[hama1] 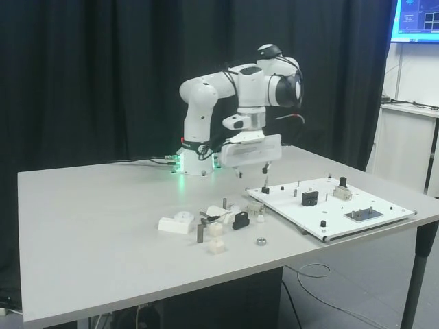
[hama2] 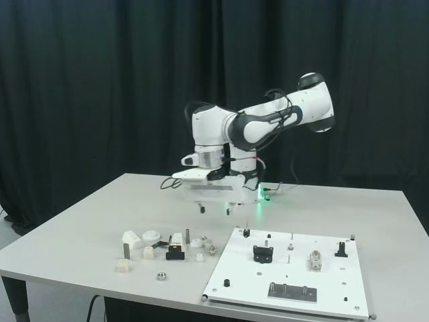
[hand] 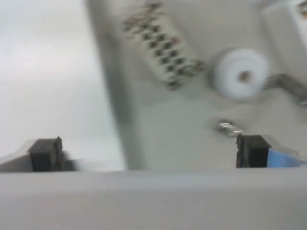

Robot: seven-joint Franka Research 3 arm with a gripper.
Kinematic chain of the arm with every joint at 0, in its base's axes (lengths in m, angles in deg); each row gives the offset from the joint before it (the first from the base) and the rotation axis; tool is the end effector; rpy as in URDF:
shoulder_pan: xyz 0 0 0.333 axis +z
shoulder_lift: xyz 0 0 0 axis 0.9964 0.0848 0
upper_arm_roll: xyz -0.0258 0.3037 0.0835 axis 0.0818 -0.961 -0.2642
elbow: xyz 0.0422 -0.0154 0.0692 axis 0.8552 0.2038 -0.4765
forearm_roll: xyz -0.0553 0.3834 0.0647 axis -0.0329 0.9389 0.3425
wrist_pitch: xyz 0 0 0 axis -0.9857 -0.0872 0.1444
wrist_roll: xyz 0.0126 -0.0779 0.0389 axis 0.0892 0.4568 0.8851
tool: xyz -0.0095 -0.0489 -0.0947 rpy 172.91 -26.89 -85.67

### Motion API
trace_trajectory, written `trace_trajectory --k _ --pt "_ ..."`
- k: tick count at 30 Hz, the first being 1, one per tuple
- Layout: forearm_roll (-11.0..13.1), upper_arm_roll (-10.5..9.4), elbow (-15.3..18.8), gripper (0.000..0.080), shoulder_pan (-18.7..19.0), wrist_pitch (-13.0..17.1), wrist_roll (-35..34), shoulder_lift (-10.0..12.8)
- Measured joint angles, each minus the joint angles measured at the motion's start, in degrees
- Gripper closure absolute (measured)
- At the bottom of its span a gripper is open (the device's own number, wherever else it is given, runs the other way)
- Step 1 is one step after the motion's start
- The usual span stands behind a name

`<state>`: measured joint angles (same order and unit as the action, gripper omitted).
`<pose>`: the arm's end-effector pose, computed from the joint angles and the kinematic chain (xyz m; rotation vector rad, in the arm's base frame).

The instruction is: Remove round peg 1.

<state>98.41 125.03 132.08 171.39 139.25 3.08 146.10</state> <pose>0.4600 -0.0130 0.2846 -2.7440 1.3521 0.0594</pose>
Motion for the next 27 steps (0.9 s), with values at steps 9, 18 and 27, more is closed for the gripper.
trace_trajectory --k 9,18,27 --pt "0.0 1.06 -1.7 0.0003 5.9 -3.5 -8.6 -0.3" --pt "0.0 0.53 -2.6 0.0003 13.3 -4.5 -19.0 -0.6" --pt "0.0 -2.09 -2.9 0.0003 19.5 -2.3 -28.6 -0.6"
